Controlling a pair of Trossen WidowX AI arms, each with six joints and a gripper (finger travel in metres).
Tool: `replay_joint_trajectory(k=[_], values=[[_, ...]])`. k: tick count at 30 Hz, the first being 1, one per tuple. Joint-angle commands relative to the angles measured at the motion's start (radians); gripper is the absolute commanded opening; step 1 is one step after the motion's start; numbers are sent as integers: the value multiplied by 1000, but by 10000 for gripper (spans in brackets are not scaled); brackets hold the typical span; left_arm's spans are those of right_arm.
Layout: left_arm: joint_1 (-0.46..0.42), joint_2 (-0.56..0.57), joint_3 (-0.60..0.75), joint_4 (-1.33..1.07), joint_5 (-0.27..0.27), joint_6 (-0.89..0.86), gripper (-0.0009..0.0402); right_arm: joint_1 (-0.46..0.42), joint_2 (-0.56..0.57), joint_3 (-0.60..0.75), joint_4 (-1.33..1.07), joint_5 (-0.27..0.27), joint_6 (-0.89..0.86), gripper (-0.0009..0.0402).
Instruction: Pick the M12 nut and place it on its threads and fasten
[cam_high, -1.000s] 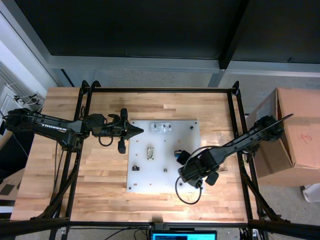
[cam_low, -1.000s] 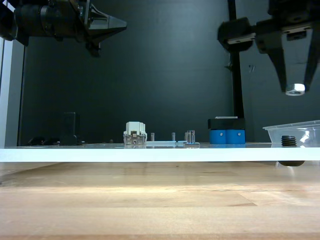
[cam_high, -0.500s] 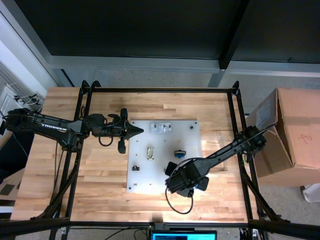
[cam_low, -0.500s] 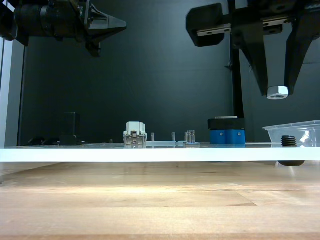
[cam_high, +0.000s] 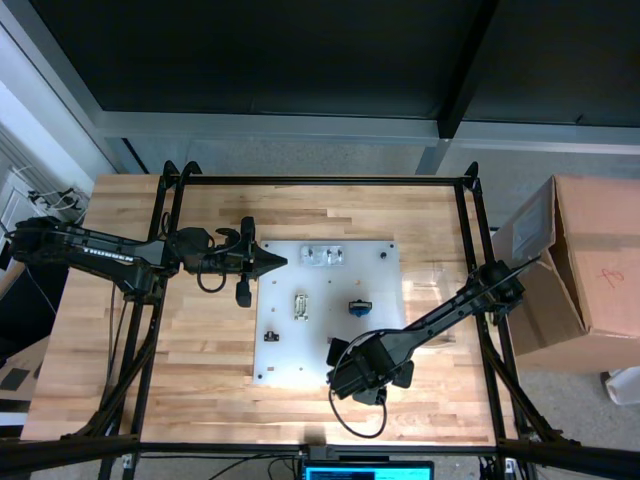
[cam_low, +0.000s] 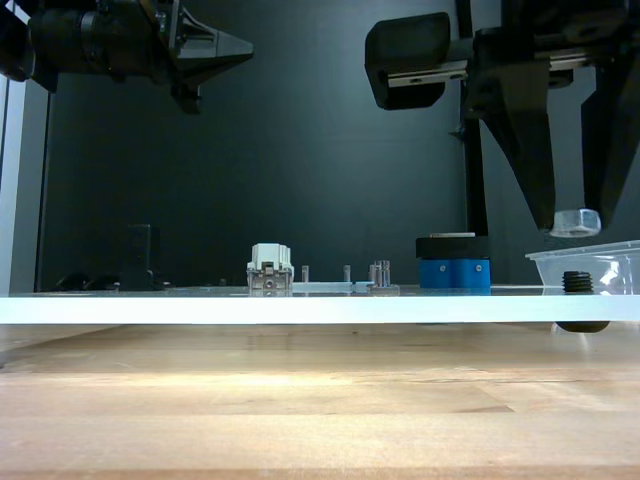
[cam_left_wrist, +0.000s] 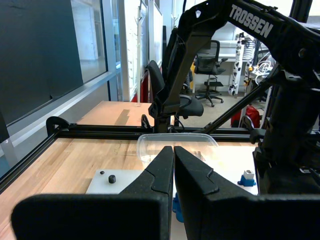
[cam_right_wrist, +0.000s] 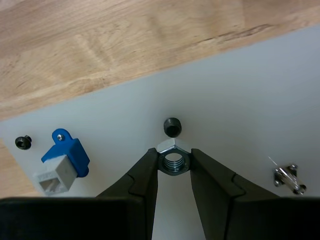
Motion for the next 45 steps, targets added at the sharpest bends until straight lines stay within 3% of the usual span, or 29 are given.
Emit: replay_joint_trajectory(k=[1, 31, 39, 45], values=[[0, 0, 0, 0, 0, 0, 0, 0, 1, 0, 10, 0, 1, 32], [0, 0, 0, 0, 0, 0, 0, -7, 64, 0, 38, -8, 16, 32], [0, 0, 0, 0, 0, 0, 0, -9, 64, 0, 38, -8, 233, 32], [0, 0, 0, 0, 0, 0, 0, -13, 64, 0, 39, -8, 607, 32]])
